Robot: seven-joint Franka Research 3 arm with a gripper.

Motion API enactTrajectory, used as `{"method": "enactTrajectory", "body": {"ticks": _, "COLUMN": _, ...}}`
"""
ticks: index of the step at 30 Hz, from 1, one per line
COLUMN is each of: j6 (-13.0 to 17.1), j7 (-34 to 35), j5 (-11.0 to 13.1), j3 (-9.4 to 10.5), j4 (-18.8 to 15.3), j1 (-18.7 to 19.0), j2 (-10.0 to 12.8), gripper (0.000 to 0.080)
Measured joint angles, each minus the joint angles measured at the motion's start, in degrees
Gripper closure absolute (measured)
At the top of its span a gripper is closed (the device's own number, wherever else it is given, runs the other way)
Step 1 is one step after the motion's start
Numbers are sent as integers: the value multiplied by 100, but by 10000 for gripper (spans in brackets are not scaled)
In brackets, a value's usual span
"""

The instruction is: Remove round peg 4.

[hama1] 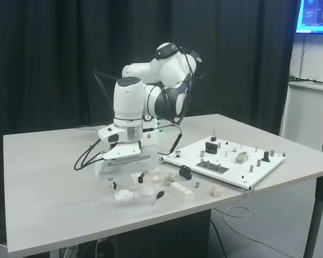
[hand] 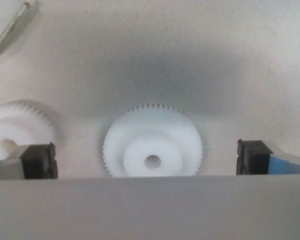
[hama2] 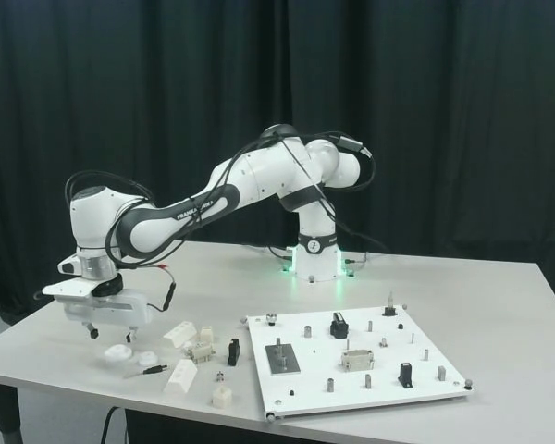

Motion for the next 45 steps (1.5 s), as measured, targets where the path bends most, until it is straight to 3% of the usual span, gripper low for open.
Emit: {"method": "enactTrajectory", "body": {"ticks": 45, "j6": -513, "j7": 212, "j5": -206, "j3": 25, "j4": 45, "j1": 13, "j2": 0, "gripper": 3}}
